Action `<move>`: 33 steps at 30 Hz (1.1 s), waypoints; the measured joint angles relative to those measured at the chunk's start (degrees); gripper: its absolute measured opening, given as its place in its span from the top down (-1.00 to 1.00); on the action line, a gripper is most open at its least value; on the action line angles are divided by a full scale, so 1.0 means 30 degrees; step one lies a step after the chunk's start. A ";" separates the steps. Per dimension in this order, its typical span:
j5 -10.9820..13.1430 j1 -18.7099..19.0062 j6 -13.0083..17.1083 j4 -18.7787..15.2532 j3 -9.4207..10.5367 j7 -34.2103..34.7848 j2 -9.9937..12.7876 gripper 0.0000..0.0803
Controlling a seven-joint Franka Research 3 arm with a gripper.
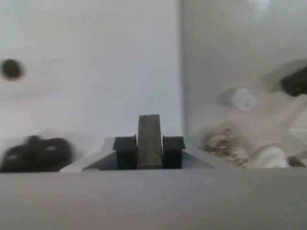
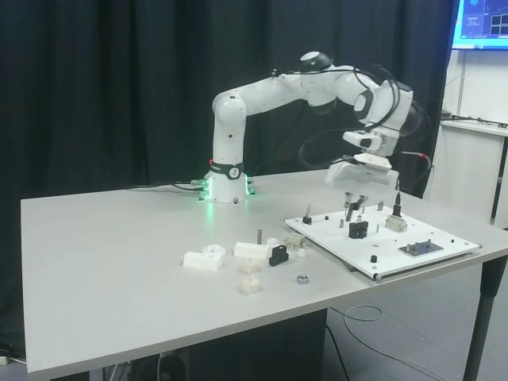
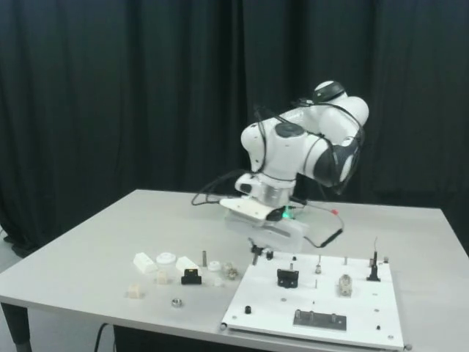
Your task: Place square peg 3.
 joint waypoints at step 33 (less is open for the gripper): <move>0.3609 -0.0853 0.6284 -0.8434 -0.0497 -0.7497 0.0948 0.73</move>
